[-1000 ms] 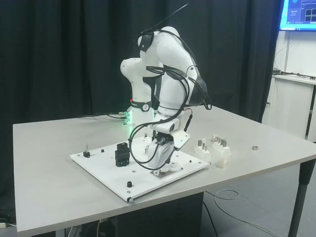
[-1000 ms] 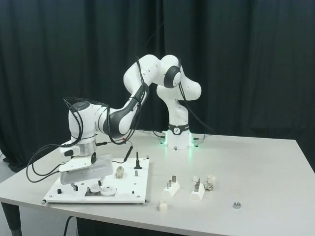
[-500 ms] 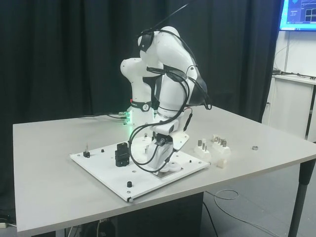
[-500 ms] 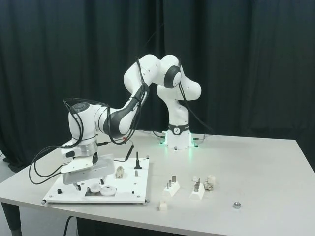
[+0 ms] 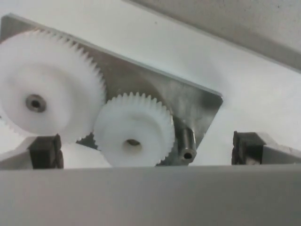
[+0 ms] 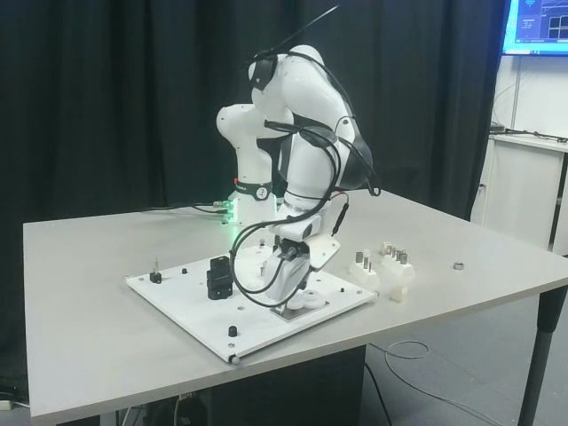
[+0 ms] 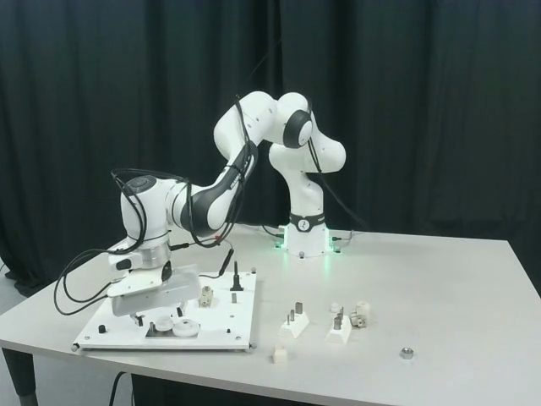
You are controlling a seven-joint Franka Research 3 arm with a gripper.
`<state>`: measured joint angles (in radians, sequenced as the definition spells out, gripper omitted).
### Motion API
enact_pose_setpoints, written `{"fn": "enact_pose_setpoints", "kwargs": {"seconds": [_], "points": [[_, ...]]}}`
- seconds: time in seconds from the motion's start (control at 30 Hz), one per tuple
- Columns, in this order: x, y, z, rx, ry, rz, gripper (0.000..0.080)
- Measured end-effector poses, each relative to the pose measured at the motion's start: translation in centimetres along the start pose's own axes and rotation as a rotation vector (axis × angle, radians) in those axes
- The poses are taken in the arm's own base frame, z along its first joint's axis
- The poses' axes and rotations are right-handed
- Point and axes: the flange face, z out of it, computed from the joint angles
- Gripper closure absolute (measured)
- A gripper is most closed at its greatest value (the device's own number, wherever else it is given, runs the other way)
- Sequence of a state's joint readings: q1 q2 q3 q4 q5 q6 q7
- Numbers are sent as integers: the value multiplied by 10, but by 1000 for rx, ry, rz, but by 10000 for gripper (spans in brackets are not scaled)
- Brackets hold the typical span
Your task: Insert medium gear.
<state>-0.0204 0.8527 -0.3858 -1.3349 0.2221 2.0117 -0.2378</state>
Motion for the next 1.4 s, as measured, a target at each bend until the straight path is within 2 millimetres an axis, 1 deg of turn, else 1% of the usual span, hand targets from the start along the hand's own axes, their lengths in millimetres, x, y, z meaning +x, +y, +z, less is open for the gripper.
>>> {"fn": "enact_pose_setpoints", "kwargs": {"seconds": [0.23,0.7,0.97,1.4], "points": [[-5,-3,-1,-9,29,12,3],[-15,0,4,-41,80,28,3],[-17,-2,9,-42,87,26,3],[-17,-3,8,-40,91,26,3]]}}
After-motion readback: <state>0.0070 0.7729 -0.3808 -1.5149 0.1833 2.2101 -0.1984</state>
